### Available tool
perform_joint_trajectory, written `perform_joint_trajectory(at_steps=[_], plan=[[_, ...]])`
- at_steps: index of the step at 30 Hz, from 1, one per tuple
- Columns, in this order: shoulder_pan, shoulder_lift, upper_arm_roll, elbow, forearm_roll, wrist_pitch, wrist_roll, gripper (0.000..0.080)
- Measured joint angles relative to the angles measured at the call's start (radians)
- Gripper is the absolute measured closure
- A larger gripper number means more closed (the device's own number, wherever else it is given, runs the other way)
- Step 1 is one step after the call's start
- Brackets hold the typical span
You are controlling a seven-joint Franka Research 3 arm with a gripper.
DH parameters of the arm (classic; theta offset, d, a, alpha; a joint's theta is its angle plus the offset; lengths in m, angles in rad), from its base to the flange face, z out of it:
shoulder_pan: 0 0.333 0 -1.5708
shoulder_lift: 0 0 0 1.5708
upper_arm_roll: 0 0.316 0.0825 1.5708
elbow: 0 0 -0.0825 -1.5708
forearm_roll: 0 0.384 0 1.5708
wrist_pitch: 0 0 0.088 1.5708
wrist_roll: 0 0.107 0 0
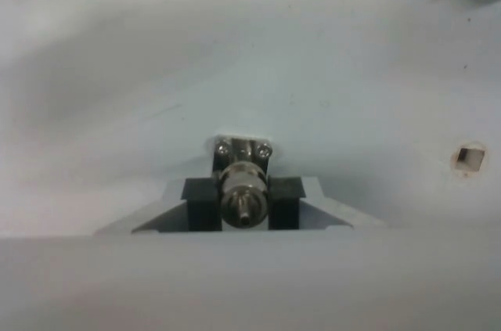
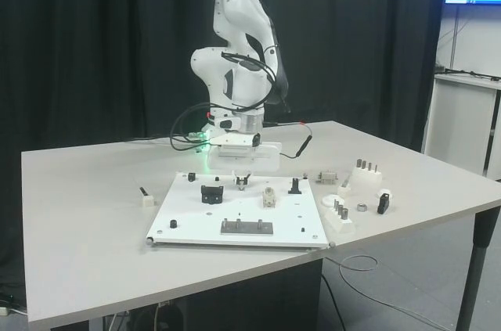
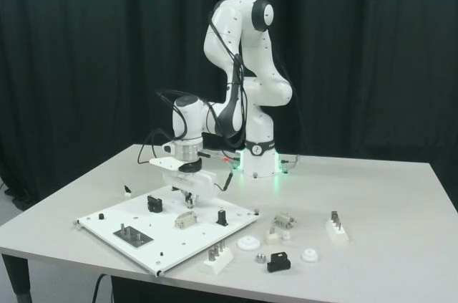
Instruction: Insert BNC.
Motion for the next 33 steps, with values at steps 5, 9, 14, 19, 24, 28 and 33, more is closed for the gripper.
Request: perform_joint_trajectory(at_steps=[5, 9, 14, 19, 24, 28, 33], plan=[[0.0, 0.0, 0.0, 0.0, 0.0, 0.001, 0.0, 0.0677], [0.001, 0.0, 0.0, -0.001, 0.0, 0.003, -0.018, 0.0677], [0.001, 0.0, 0.0, -0.004, 0.0, 0.009, -0.064, 0.0677], [0.001, 0.0, 0.0, -0.004, 0.0, 0.011, -0.104, 0.0677], [0.0, -0.001, -0.001, -0.005, 0.0, 0.011, -0.155, 0.0677], [0.0, -0.001, -0.001, -0.005, 0.0, 0.011, -0.185, 0.0677], [0.0, -0.001, -0.002, -0.005, 0.0, 0.011, -0.229, 0.0677]])
